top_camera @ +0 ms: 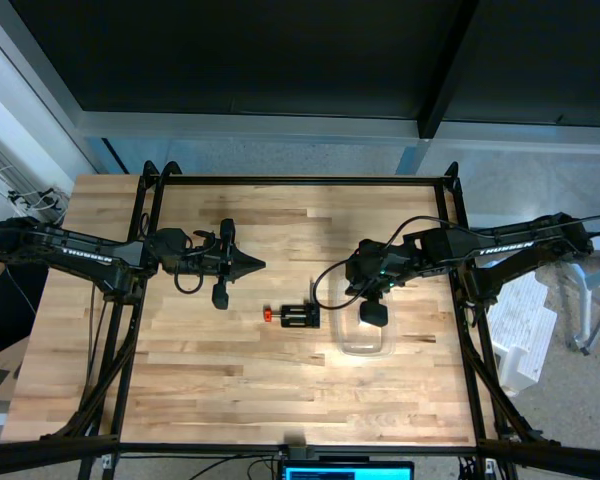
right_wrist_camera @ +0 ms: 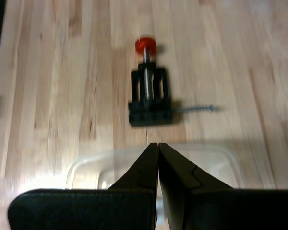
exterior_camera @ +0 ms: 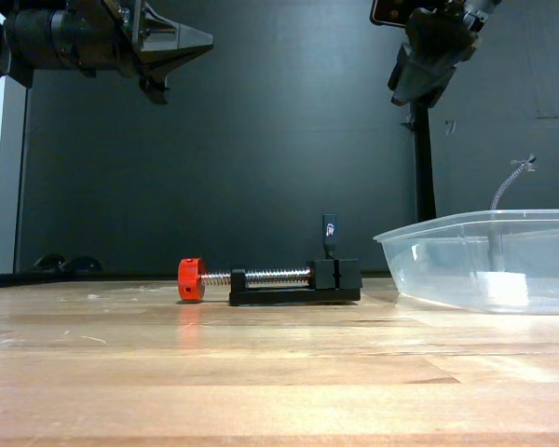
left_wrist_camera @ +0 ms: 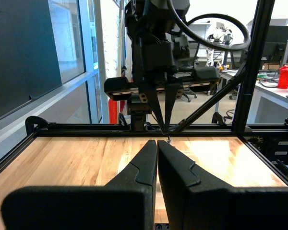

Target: Pick the USB-C connector and install on taskboard

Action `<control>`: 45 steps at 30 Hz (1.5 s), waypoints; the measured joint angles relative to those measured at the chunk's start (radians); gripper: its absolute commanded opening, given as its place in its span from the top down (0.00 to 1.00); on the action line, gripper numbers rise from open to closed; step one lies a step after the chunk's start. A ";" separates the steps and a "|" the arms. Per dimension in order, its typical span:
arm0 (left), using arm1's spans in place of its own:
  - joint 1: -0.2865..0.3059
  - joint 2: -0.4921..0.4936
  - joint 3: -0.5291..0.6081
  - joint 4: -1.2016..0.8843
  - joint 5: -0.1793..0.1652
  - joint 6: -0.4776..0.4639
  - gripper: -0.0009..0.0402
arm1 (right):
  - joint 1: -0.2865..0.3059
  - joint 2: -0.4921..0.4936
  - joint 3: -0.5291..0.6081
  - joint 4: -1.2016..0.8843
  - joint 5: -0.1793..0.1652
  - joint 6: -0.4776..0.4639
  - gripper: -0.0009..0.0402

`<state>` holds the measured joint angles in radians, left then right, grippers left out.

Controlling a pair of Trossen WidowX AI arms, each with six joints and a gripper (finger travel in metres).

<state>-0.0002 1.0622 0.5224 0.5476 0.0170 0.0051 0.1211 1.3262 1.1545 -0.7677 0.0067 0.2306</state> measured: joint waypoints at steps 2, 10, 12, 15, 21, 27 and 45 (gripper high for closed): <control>0.000 0.000 0.000 0.000 0.000 0.000 0.98 | 0.005 0.019 0.028 -0.051 0.000 0.001 0.98; 0.000 0.000 0.000 0.000 0.000 0.000 0.98 | 0.014 0.121 0.145 -0.287 0.000 0.019 0.98; 0.000 0.000 0.000 0.000 0.000 0.000 0.98 | 0.019 0.148 0.172 -0.338 0.000 0.019 0.98; 0.000 0.000 0.000 0.000 0.000 0.000 0.98 | 0.026 0.187 0.210 -0.411 0.000 0.023 0.98; 0.000 0.000 0.000 0.000 0.000 0.000 0.98 | 0.044 0.245 0.244 -0.480 -0.001 0.023 0.98; 0.000 0.000 0.000 0.000 0.000 0.000 0.98 | 0.061 0.253 0.237 -0.482 0.000 0.045 0.98; 0.000 0.000 0.000 0.000 0.000 0.000 0.98 | 0.082 0.335 0.222 -0.479 0.000 0.072 0.72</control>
